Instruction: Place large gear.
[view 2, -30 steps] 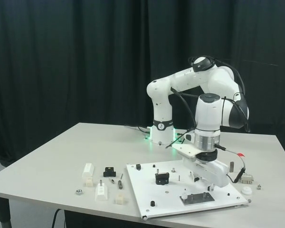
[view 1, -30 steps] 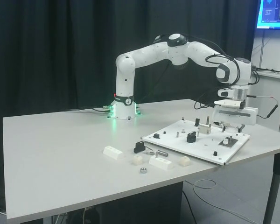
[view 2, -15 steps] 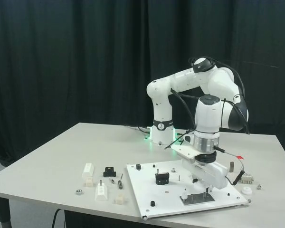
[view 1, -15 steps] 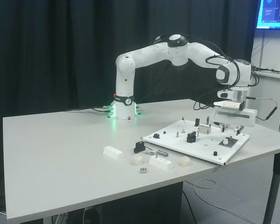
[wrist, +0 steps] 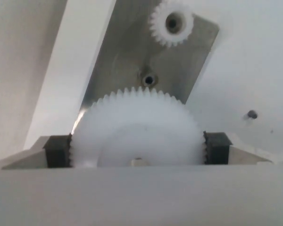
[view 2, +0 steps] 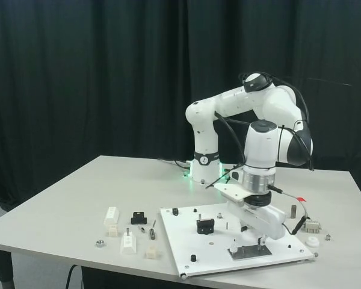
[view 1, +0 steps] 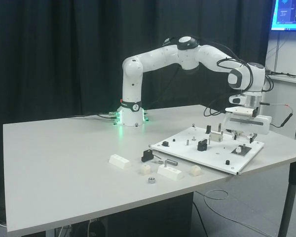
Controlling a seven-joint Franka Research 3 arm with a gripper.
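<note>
Gripping large gear (wrist: 137, 129), hand (wrist: 137, 148) above grey plate (wrist: 127, 61) w/ small gear (wrist: 171, 22).

The hand (wrist: 137, 149) hangs just above the grey plate (wrist: 127, 61) at the right end of the white board (view 2: 186, 241), with open air between them. In the wrist view a small gear (wrist: 171, 22) already sits at the plate's upper end, and a bare peg (wrist: 149, 80) stands between it and the large gear (wrist: 137, 129). Black blocks (view 2: 205, 226) and thin posts (view 2: 233, 244) crowd the board's middle. Left of the board, loose white blocks (view 2: 127, 242) litter the tabletop (view 2: 66, 198); farther left lies bare grey surface.
</note>
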